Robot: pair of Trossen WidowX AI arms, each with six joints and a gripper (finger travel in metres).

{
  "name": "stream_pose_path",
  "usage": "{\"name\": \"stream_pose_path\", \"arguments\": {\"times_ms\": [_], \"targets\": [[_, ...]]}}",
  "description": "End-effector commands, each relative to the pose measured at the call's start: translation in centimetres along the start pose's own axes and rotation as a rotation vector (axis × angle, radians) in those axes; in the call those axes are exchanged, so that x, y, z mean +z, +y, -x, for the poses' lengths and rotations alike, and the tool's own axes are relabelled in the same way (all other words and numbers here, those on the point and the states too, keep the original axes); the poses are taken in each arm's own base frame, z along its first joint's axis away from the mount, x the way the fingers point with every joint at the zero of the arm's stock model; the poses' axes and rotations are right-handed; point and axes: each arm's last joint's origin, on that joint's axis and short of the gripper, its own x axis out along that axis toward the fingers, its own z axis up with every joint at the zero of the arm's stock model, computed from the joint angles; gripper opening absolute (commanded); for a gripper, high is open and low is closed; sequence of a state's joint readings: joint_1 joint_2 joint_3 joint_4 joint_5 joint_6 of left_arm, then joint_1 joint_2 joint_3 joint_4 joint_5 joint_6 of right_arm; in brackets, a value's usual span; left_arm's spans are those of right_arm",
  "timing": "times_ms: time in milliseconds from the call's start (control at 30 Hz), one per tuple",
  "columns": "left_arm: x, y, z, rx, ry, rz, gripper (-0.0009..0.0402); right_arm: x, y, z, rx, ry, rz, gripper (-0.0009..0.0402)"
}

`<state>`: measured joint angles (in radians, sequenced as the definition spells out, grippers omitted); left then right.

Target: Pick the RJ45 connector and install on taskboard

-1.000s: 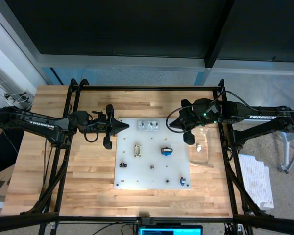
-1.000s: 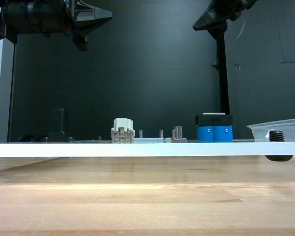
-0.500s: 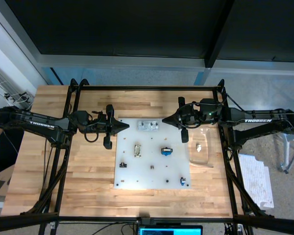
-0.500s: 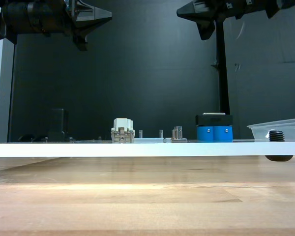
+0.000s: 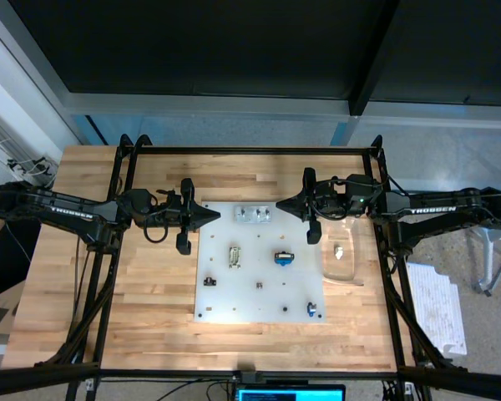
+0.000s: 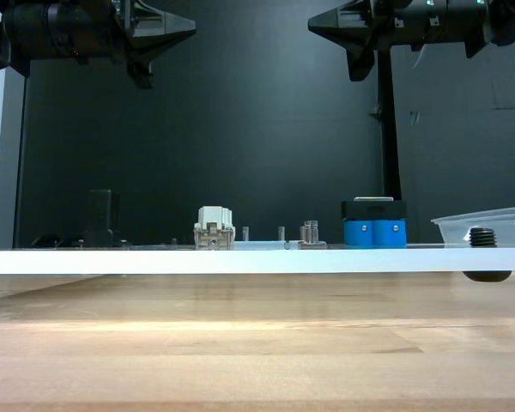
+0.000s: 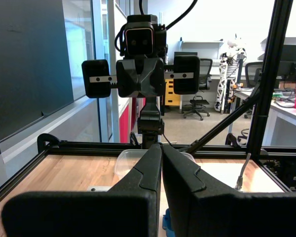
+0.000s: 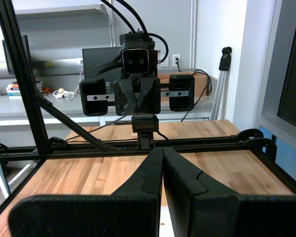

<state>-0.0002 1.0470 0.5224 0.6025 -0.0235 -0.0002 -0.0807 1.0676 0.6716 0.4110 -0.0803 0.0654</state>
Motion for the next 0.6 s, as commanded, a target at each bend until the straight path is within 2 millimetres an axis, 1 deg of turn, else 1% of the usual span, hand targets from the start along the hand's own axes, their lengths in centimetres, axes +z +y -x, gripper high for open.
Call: {"name": "stream_pose_path", "arguments": {"times_ms": [33,267,467,600], "targets": [[0.0,0.0,-0.01,0.0,0.0,0.0,0.0,-0.31,-0.03,0.04,-0.012,0.006,-0.001,0.0],[0.02,0.0,0.0,0.0,-0.001,0.0,0.0,-0.59,-0.03,0.05,-0.027,0.004,0.011,0.0],[0.0,0.0,-0.01,0.0,0.0,0.0,0.0,-1.22,0.07,0.15,-0.018,0.018,0.009,0.0],[0.0,0.0,-0.01,0.0,0.0,0.0,0.0,-1.14,0.21,0.17,-0.011,0.011,0.002,0.0]]}}
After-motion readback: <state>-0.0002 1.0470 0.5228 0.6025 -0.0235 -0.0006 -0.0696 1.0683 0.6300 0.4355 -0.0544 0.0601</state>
